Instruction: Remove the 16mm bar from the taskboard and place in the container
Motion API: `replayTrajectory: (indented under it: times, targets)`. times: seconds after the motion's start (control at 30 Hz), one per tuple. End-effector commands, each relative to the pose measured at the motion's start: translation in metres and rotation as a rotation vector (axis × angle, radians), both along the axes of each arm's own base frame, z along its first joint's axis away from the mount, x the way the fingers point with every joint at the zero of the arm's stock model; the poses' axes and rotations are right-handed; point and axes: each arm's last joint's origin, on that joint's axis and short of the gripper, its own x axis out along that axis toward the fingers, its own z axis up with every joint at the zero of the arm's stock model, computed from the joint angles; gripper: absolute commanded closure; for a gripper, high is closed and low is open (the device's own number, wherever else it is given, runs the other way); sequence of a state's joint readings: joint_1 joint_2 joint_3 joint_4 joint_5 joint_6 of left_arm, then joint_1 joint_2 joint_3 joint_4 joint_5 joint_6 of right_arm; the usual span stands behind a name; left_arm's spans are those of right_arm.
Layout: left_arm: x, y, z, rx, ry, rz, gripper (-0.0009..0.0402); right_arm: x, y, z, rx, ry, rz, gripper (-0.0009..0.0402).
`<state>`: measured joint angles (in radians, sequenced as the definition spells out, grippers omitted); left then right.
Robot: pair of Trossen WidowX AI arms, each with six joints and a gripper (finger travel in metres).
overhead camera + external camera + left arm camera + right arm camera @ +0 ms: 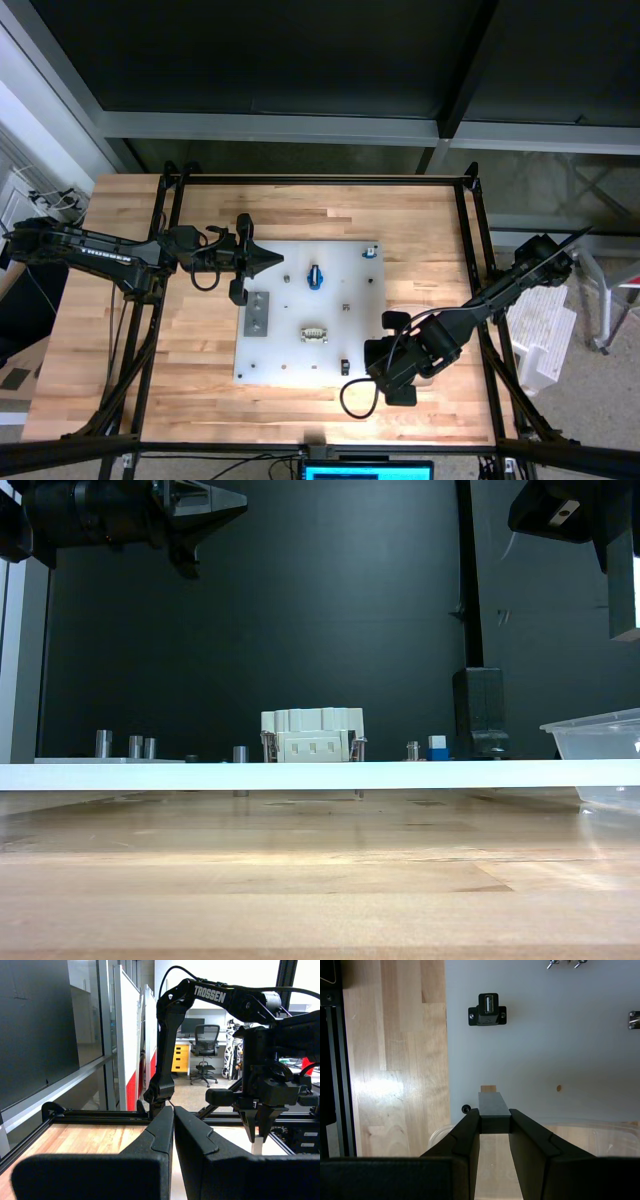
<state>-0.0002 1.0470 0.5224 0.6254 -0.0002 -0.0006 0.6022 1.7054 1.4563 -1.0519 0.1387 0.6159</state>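
Above the container's (596,736) edge beside the taskboard (360,290), right gripper (494,1115) pinches the 16mm bar (491,1101) upright, ready to drop I'd guess, while left gripper (272,260) hangs closed over the board's far-left corner.

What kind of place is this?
Probably a robot lab: a taskboard on a framed table, an office chair behind, and two grippers. The left gripper hangs near the board's far left corner; the right gripper holds the bar by the container.

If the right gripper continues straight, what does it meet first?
The right gripper's 16mm bar likely meets the taskboard edge by the container; depth unclear. The left gripper hovers above its far-left corner.
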Motion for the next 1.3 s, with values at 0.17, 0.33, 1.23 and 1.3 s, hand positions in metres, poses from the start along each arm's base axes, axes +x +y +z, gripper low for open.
replayTrajectory:
  times: [0.17,0.33,1.23,1.3]
  targets:
    - [0.0,0.0,0.0,0.0,0.0,0.0,0.0393,-0.009,-0.007,-0.002,-0.027,0.006,-0.006,0.0386]
    - [0.0,0.0,0.0,0.0,-0.001,0.0,0.0393,-0.024,-0.016,-0.001,-0.032,0.004,-0.008,0.0386]
    - [0.0,0.0,0.0,0.0,-0.001,0.0,0.0393,-0.08,-0.038,-0.049,-0.093,0.117,-0.053,0.0301]
    - [0.0,0.0,0.0,0.0,-0.001,0.0,0.0393,-0.08,-0.038,-0.049,-0.093,0.116,-0.055,0.0286]
